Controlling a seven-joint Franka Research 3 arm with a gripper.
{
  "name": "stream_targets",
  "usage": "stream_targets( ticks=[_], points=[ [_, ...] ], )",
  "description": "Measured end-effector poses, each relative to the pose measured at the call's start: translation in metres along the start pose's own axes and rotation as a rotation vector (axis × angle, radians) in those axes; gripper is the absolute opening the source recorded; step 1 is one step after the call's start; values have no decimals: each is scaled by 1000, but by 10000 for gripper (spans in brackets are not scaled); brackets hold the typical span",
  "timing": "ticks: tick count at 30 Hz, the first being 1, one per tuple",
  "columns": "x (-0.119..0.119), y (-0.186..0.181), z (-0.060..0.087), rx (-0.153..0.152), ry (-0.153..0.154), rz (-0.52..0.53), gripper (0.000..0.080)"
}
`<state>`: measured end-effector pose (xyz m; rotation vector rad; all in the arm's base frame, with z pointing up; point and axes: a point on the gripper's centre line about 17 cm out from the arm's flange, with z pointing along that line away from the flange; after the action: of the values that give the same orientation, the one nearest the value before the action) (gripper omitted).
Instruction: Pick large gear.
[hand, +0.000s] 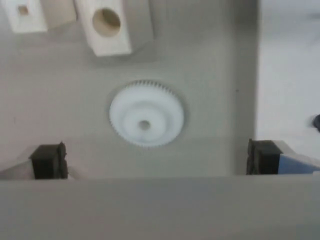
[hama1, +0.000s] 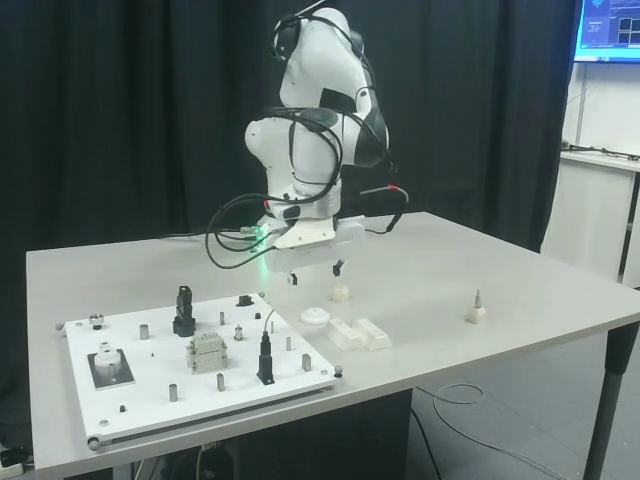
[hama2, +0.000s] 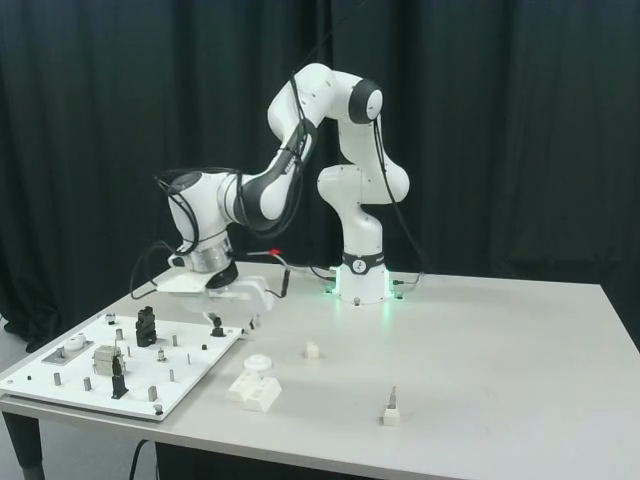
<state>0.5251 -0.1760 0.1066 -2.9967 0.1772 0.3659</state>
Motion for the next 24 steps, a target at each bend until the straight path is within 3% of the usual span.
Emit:
stream_targets(
  ticks=[13, 24],
  points=[
    [-16, -5, 42, -25, 40, 19, 800],
    [-23, -7, 64, -52, 94, 29, 800]
  ],
)
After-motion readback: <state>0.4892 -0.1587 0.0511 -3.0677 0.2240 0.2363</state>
